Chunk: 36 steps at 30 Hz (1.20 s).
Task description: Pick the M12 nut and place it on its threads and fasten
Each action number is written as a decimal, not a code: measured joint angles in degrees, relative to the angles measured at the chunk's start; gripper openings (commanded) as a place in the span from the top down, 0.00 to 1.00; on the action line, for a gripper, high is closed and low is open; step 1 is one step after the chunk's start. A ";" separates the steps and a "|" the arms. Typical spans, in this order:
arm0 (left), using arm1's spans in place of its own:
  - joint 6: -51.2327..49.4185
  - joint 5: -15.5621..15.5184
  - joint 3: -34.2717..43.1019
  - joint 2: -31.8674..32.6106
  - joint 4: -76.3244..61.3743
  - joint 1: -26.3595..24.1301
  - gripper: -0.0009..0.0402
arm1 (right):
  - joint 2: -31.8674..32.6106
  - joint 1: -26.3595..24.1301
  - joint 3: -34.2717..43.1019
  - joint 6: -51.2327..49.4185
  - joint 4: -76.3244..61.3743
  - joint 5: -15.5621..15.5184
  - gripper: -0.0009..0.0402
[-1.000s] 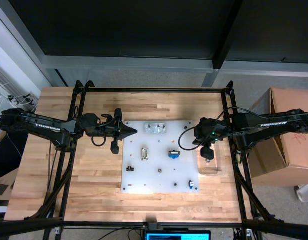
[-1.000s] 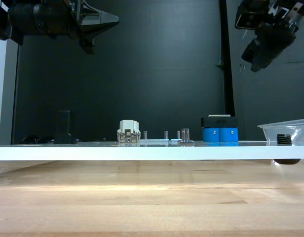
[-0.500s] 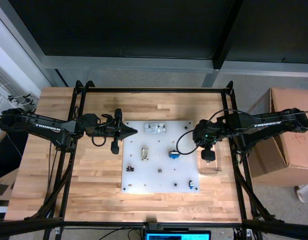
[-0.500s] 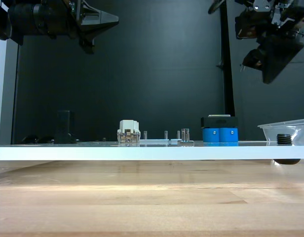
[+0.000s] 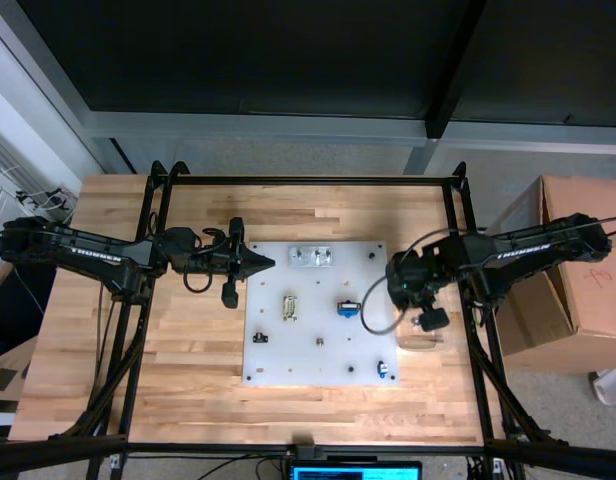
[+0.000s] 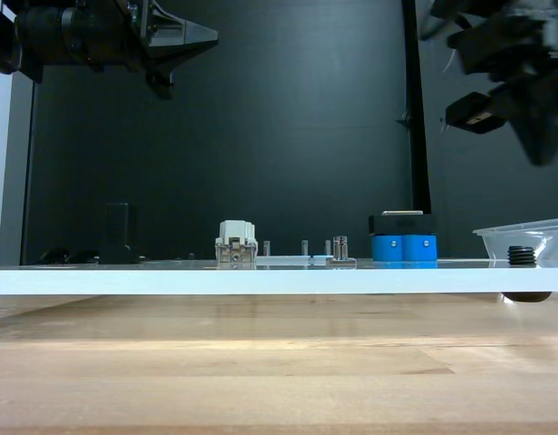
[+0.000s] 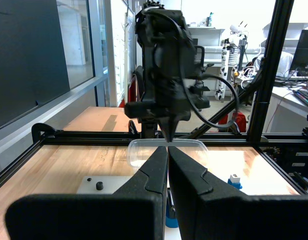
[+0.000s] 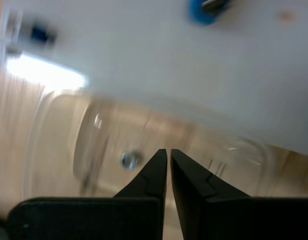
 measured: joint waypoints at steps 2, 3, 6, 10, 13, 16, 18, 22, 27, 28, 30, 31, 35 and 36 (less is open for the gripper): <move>0.00 0.00 -0.02 0.00 0.00 0.00 0.98 | 1.20 1.97 -0.02 -3.63 -1.14 0.15 0.83; -0.02 0.00 0.00 -0.02 0.00 0.00 0.98 | 1.70 2.86 -0.09 -5.25 -1.20 0.17 0.79; -0.02 -0.02 0.00 0.00 0.00 0.00 0.98 | 3.34 5.07 -0.22 -8.26 -1.36 0.22 0.68; 0.00 0.00 0.00 -0.02 0.00 0.00 0.98 | 4.79 6.88 -0.74 -10.93 -1.18 1.25 0.54; -0.02 0.00 0.00 -0.02 0.00 0.00 0.98 | 4.92 7.72 -1.97 -11.80 -0.48 3.43 0.46; -0.02 -0.02 0.00 0.00 0.00 0.00 0.98 | 4.92 8.90 -3.80 -13.66 1.18 3.91 0.40; 0.00 0.00 0.00 0.00 0.00 0.00 0.98 | 4.92 9.62 -5.25 -14.49 2.10 3.82 0.37; 0.00 0.00 0.00 0.00 0.00 0.00 0.98 | 4.92 9.99 -8.13 -14.43 4.33 3.67 0.36; 0.00 -0.02 0.00 0.00 0.00 0.02 0.98 | 4.90 11.82 -10.29 -14.43 7.17 3.65 0.38; 0.00 0.00 0.00 0.00 0.00 0.00 0.98 | 4.90 12.02 -10.78 -14.43 7.21 3.58 0.38; 0.00 0.00 -0.02 0.00 0.00 0.02 0.98 | 4.87 12.11 -11.89 -14.38 7.91 3.67 0.38; 0.00 0.00 0.00 0.00 0.00 0.00 0.98 | 4.87 12.15 -12.48 -14.34 8.59 3.65 0.39; 0.00 -0.02 0.00 0.00 0.00 0.02 0.98 | 4.87 12.24 -14.45 -14.27 11.41 3.65 0.39; 0.00 -0.02 0.00 0.00 0.00 0.00 0.98 | 4.87 12.26 -14.97 -14.27 12.37 3.63 0.39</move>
